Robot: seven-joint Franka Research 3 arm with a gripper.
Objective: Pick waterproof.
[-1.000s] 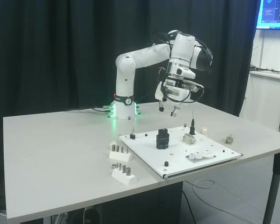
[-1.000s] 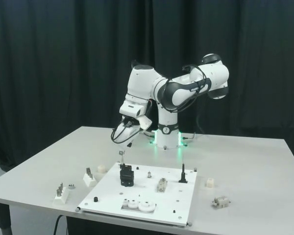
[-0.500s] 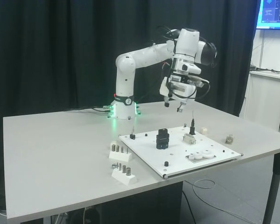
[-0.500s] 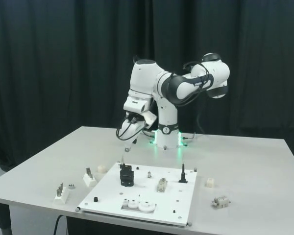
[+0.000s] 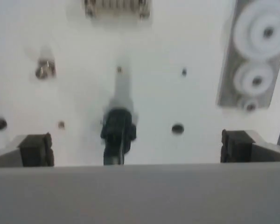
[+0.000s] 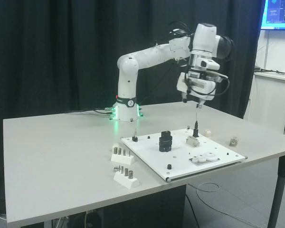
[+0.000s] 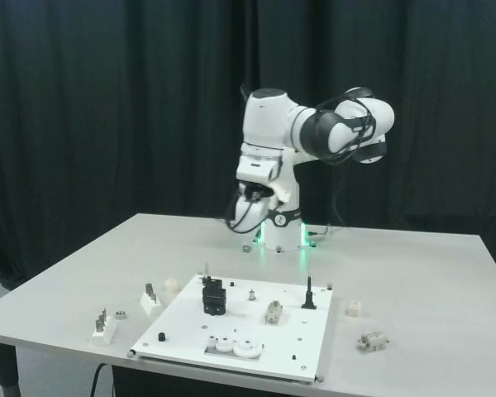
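Nothing is being picked yet: the end effector [image 6: 196,101] is hanging in the air with its fingers [image 5: 35,149] spread wide and nothing between them. The likely target, a slim black upright connector [image 5: 117,135], is standing on the white board [image 6: 147,148] directly beneath the end effector, well below it; in the wrist view it is sitting between the two fingers, slightly nearer one of them. So the approach is looking roughly lined up, while the descent, the closing and the lift are all remaining. The white gears [image 5: 260,51] are lying off to one side of the end effector, and a small metal block [image 5: 116,7] is lying just beyond the connector. Compared with half a second ago, the arm is swinging further across the bench [image 6: 57,142], carrying the end effector from near the black block [image 6: 166,141] to above the connector.
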